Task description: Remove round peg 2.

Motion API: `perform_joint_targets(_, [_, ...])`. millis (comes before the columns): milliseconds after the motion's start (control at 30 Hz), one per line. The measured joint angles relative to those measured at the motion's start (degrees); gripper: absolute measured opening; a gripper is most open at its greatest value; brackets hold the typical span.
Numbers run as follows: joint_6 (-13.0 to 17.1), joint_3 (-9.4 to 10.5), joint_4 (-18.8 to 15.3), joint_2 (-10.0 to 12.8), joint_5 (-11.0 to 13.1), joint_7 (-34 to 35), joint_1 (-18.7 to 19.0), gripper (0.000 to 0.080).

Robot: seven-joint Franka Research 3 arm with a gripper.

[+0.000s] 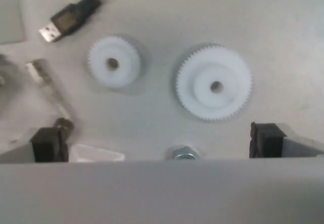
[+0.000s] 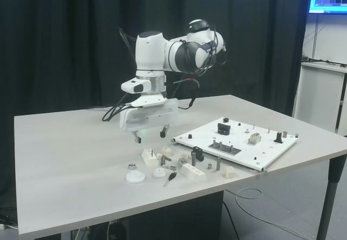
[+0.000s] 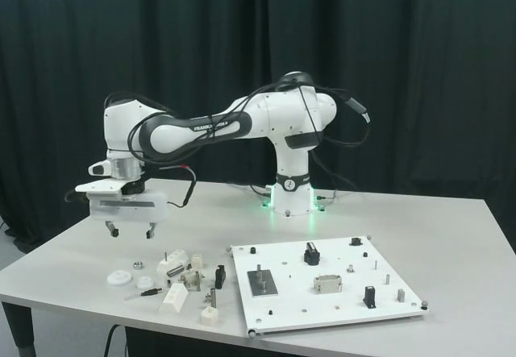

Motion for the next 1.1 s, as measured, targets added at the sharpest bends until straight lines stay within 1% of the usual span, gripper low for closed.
perform_joint_targets(367, [-4.86,-1.76,0.43,0.00,-0.17,0.54,3.07,0.0800])
perform_joint_targets(567, [-7.51,-2.64,0.41,0.00,-0.30,0.73,5.79,0.0800])
perform_joint_targets(700, [-9.05,-3.05,0.35,0.00,-0.55,2.23,7.85,0.0800])
perform_joint_targets(1100, [-11.33,-3.24,-0.43,0.00,-1.77,7.31,15.11,0.0800])
